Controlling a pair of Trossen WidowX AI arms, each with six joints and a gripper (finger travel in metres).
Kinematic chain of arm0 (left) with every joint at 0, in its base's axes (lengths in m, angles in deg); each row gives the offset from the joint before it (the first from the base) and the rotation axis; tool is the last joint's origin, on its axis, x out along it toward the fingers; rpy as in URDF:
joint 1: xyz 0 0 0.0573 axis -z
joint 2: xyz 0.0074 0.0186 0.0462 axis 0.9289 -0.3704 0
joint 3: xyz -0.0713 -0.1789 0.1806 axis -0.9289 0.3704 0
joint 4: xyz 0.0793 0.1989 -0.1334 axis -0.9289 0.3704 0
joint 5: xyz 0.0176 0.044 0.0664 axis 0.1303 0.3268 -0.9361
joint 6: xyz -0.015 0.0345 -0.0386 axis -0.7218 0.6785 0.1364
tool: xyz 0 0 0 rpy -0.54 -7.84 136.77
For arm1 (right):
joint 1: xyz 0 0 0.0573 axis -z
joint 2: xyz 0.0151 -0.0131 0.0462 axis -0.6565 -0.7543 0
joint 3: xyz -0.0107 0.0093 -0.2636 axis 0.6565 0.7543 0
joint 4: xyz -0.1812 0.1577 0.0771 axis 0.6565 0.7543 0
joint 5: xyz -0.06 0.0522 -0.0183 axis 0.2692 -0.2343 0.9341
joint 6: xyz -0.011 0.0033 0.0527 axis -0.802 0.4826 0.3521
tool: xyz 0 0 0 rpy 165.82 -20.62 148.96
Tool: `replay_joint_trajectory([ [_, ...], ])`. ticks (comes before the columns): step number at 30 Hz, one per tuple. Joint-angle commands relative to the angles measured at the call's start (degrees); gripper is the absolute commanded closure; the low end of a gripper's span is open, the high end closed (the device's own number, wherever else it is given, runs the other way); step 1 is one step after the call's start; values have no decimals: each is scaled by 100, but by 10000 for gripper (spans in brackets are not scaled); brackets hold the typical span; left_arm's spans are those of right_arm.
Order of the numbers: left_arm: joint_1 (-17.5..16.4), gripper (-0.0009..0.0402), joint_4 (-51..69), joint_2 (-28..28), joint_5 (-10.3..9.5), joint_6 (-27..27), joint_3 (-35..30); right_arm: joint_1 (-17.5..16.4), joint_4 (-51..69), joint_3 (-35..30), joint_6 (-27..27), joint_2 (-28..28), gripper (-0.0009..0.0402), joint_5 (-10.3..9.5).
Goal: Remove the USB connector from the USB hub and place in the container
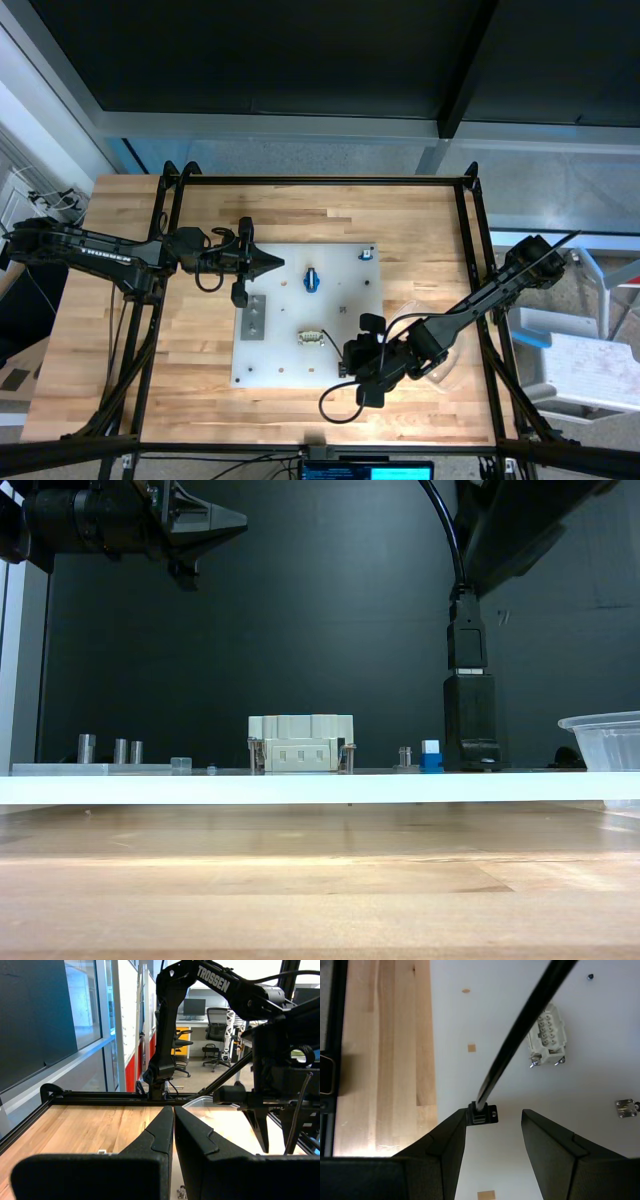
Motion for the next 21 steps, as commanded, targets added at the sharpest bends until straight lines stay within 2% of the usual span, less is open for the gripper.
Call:
replay_joint_trajectory([
  [1,0,392,0,0,2,2,-2,-2,-37,4,-7,-111,240,-7],
  [21,-2,392,-2,0,2,2,-2,24,-212,7,-37,-345,240,-66],
])
